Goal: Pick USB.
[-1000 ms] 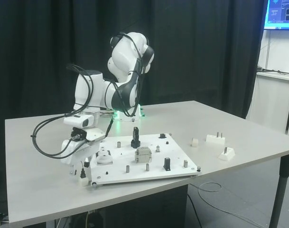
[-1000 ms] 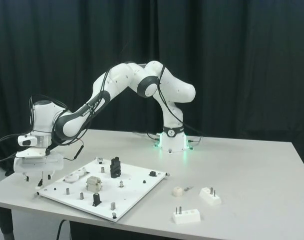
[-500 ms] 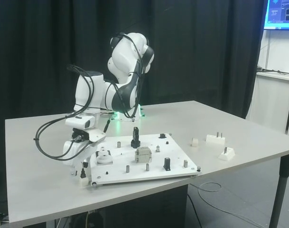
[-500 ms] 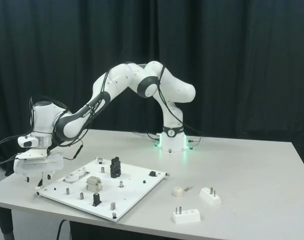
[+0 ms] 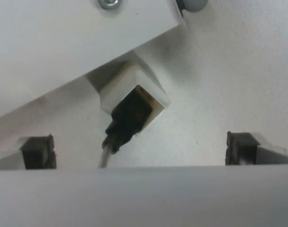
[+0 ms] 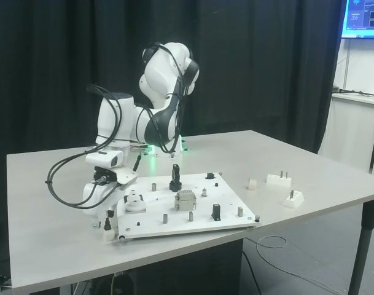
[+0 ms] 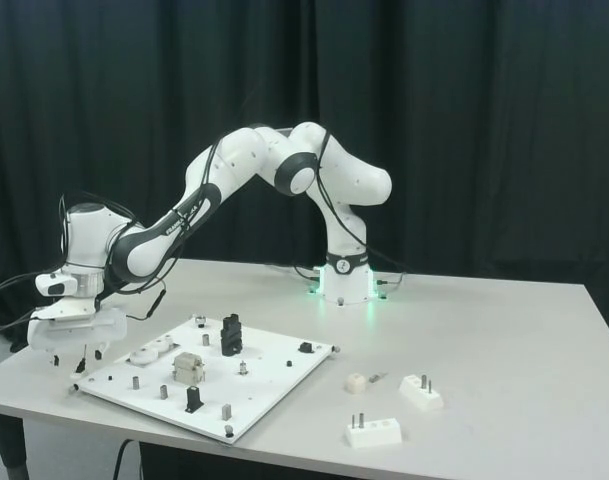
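Black curtains behind grey counter [image 6: 45, 184] | USB [image 5: 127, 118]: black plug seated in white socket block [image 5: 134, 92] at board [image 6: 187, 212] corner, lower left of first room view | pincer [image 5: 139, 151]: released, fingers [image 5: 37, 152] straddling plug, apart from it | progress: lined up, not yet grasped; closing and pull-out remain.
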You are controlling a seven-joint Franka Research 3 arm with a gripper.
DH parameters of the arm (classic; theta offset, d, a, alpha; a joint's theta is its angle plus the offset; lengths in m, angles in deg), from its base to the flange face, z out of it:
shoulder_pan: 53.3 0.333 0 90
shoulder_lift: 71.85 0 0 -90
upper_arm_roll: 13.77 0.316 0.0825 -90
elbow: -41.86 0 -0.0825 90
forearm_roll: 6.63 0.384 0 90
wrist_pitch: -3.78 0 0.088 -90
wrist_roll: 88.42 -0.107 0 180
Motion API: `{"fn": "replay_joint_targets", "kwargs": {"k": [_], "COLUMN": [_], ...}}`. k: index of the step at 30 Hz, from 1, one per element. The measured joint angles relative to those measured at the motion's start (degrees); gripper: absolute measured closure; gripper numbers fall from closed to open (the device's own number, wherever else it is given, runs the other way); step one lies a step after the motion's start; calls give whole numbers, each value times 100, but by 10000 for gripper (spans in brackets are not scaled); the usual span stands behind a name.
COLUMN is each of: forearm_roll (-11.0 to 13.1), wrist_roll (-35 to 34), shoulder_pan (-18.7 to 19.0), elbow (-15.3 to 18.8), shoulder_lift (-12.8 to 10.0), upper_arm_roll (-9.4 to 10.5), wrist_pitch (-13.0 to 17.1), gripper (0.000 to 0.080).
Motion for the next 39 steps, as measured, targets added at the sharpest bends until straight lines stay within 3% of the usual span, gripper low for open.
{"fn": "replay_joint_targets", "kwargs": {"k": [11, 19, 20, 25, 26, 31, 32, 37, 38, 39], "forearm_roll": [0, 0, 0, 0, 0, 0, 0, 1, 1, 1], "wrist_roll": [63, 540, 555, 619, 632, 662, 665, 702, 709, 711], "shoulder_pan": [-66, -67, -67, -67, -67, -67, -67, -68, -68, -69], "elbow": [0, 0, 0, 0, 0, 0, -1, -1, -1, -1], "shoulder_lift": [-5, -17, -17, -17, -17, -17, -17, -17, -17, -17], "upper_arm_roll": [106, 108, 108, 112, 112, 112, 112, 112, 112, 112], "wrist_pitch": [60, 60, 60, 60, 60, 60, 60, 60, 60, 60], "gripper": [3, 3, 310, 310, 500, 500, 682, 682, 732, 732]}}
